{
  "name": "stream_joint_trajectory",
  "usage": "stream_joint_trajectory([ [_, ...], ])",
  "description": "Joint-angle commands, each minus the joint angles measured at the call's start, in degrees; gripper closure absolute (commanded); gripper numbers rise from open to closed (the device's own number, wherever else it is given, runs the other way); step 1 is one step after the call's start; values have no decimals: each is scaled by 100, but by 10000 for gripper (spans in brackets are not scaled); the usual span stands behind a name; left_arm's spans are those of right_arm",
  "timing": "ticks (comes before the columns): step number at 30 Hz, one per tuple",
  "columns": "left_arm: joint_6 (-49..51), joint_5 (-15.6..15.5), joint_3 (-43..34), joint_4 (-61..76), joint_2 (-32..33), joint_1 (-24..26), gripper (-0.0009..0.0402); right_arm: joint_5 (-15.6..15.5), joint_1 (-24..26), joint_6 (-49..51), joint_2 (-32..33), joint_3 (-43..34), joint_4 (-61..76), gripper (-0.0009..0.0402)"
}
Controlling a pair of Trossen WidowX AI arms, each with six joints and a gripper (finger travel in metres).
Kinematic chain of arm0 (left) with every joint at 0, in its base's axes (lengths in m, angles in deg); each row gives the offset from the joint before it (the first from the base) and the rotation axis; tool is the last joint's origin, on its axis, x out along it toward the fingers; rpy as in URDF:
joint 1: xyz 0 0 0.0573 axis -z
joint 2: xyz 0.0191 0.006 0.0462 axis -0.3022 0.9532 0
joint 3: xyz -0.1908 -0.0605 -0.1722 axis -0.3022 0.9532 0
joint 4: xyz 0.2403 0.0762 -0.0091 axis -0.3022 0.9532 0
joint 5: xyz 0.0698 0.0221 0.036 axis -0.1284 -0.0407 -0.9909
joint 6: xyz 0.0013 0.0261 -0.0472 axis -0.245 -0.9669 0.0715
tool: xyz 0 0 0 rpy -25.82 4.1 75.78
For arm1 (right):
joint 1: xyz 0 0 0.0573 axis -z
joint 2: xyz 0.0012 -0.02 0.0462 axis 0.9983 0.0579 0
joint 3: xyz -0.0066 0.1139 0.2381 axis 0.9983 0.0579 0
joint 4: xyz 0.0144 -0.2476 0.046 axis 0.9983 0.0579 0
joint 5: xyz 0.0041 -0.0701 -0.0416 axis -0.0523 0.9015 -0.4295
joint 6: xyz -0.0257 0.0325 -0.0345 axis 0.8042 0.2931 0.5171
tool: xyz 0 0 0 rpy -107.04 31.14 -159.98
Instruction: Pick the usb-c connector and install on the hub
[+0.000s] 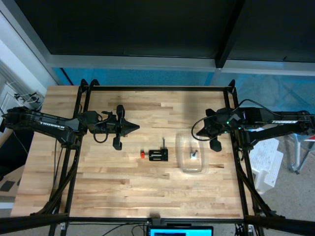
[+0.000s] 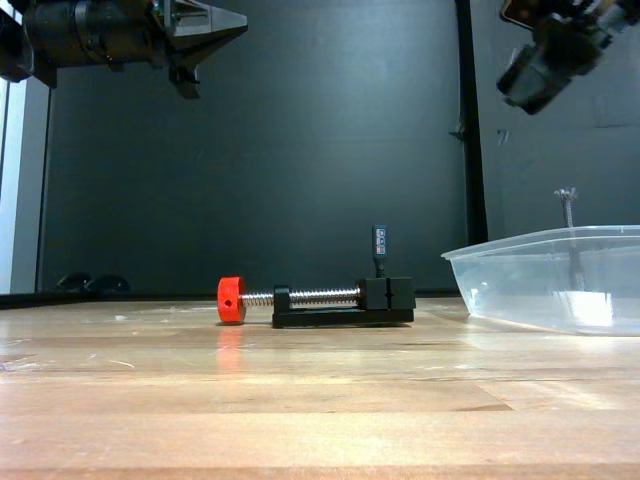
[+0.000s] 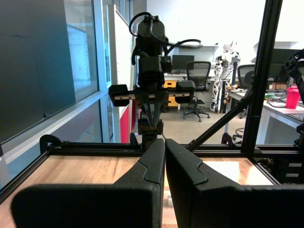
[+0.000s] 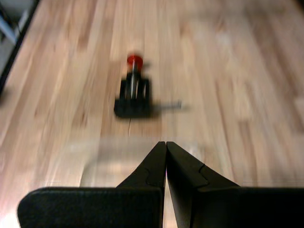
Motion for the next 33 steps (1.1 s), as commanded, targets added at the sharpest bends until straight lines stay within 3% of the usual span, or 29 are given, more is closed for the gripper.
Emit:
stream_joint_trajectory([
  [1, -2, 2, -2, 0, 0, -2, 393, -31, -46, -2, 4, -87, 581, 393],
  [9, -2, 2, -2, 0, 0, 0, 393, -17, -111, -328, 59, -116, 1434, 382],
  [16, -2, 2, -2, 0, 0, -2, 393, 2, -321, -590, 269, -118, 1648, 323],
  [25, -2, 2, -2, -2, 0, 0, 393, 339, -780, -835, 710, -116, 1668, 232],
  [33, -2, 0, -2, 0, 2, -2, 393, 575, -1287, -999, 1285, -116, 1565, 201],
])
